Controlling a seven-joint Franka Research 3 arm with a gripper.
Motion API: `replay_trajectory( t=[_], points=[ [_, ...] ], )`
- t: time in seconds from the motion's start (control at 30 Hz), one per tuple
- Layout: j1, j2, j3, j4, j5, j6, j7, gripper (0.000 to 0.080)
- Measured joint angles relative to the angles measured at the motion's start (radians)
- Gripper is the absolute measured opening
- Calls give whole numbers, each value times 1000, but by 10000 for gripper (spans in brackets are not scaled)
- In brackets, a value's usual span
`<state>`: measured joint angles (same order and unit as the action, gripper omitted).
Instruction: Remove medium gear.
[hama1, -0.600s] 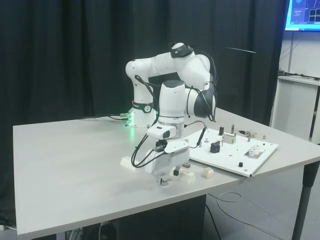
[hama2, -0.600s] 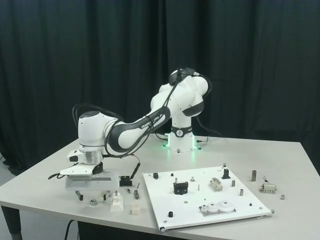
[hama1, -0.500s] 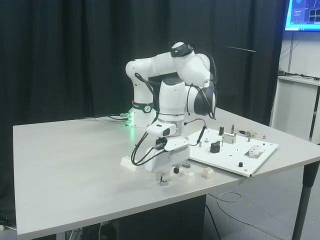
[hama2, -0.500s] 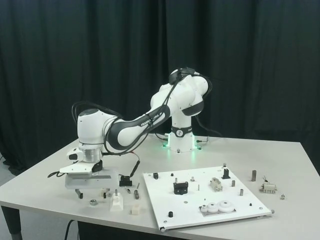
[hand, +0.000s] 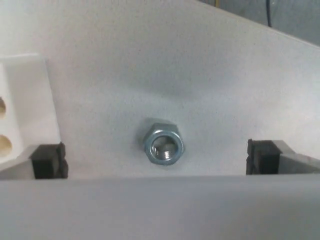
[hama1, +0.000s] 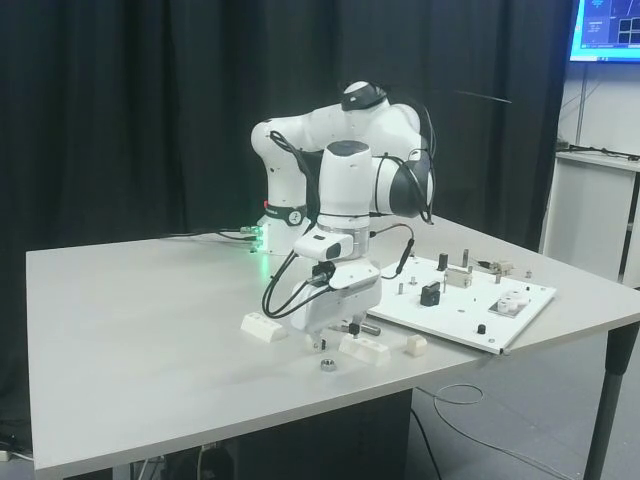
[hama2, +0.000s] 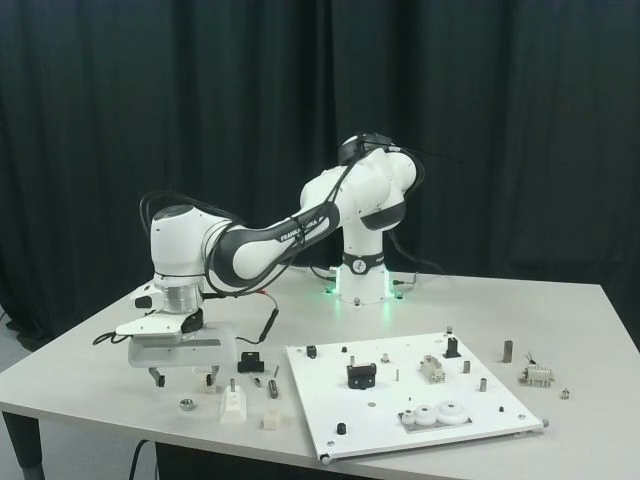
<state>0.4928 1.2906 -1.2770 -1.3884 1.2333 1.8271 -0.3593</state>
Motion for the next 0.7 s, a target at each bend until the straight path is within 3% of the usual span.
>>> replay_trajectory(
  t=[0.7],
  points=[
    [0, 0, -9, 8, 0, -8, 8, 800]
  ],
)
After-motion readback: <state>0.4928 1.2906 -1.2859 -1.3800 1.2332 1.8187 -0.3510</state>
